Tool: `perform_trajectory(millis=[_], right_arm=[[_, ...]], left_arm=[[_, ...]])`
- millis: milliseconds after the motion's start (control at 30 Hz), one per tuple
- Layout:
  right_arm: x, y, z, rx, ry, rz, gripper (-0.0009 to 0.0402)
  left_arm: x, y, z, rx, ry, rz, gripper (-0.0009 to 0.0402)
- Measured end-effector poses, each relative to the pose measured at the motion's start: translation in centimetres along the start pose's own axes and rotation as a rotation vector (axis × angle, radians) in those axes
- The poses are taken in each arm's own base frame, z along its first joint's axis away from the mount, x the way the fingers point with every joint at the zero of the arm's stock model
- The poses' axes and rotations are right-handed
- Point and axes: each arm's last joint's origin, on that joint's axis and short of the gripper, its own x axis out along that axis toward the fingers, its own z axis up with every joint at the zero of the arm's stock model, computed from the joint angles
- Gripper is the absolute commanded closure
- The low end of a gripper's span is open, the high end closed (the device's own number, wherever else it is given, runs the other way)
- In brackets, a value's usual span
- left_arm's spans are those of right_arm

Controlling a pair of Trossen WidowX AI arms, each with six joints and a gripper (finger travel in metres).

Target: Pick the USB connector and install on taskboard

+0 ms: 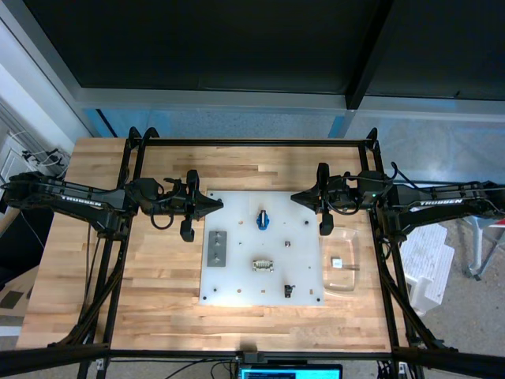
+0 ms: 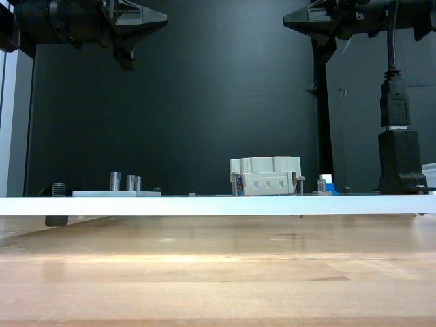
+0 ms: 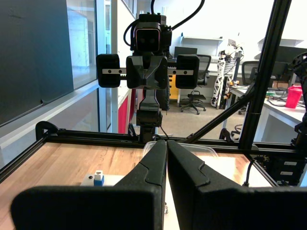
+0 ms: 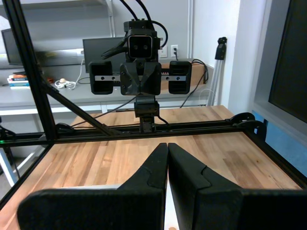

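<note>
The USB connector (image 1: 289, 290) is a tiny dark piece on the taskboard (image 1: 237, 280). It sits close to the board's near edge, on the right half, a little nearer than the beige connector (image 1: 263, 266). In the low view the USB connector (image 2: 396, 116) stands straight up, so its long side runs up and down. A thin black cord goes up from its top. I cannot tell which way its metal end points.

The taskboard is a flat white plate lying on a wooden table (image 1: 118, 300). A grey block (image 1: 216, 249) sits on its left side and a blue part (image 1: 263, 219) nearer its far edge. Just beside the board's right edge is a clear tray (image 1: 351, 278) with a small white square piece (image 1: 337, 263) inside. A black metal frame (image 1: 252, 143) goes around the table. The left wrist view looks out on a room with desks and office chairs.

Both arms reach in level from the sides, high above the board, and point at each other. The left gripper (image 1: 217, 204) hangs over the board's far left corner with its fingers pressed together, holding nothing. The right gripper (image 1: 296, 197) hangs over the far right part of the board, also pinched closed with nothing in it.
</note>
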Motion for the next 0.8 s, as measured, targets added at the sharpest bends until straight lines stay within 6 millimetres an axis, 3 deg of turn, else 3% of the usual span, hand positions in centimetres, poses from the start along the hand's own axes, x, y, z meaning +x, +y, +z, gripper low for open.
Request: perform_trajectory(millis=[800], right_arm=[[0.35, -0.29, -0.17, -0.005, -0.014, 0.010, 0.0393]], left_arm=[[0.00, 0.00, 0.00, 0.000, 0.000, 0.000, 0.0393]])
